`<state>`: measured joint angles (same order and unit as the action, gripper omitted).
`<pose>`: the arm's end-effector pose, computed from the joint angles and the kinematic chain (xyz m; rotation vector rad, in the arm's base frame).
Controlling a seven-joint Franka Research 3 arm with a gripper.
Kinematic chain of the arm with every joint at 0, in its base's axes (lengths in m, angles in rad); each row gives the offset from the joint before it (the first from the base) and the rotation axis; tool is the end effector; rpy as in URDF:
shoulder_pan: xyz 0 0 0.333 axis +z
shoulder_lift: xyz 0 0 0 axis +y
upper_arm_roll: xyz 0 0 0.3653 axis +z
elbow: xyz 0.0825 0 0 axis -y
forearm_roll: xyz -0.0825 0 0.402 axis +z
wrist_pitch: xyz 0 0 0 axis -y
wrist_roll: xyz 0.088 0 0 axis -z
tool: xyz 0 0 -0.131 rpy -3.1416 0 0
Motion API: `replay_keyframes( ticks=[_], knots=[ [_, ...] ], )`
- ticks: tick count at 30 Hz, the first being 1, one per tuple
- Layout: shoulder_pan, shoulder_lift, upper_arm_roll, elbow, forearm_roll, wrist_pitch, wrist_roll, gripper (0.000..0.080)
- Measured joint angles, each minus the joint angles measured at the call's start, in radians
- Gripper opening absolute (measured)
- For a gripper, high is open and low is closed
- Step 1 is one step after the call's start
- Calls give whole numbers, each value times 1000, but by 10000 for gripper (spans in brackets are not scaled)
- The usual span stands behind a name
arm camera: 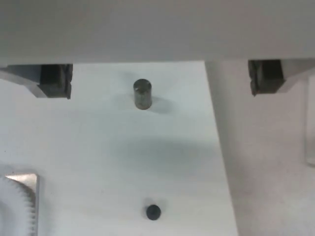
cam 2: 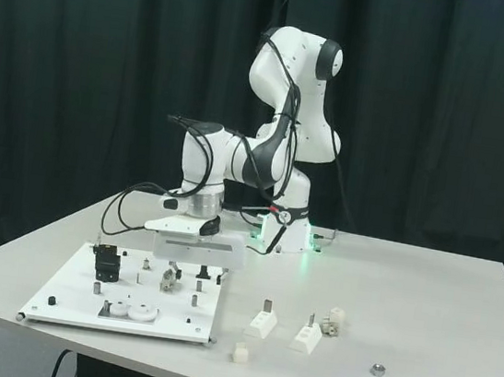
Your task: Pick round peg 1.
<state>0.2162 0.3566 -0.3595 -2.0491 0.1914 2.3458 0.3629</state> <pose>0.6128 -0.0757 0.2809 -2.9825 0.9618 0.0491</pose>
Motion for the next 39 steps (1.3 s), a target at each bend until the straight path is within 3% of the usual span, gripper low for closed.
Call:
replay_keyframes(
  ticks=[20,39],
  knots=[
    [44,-24,0,45,-11,-58,76,800],
    [91,-28,-1,115,-65,-143,147,800]
  ],
)
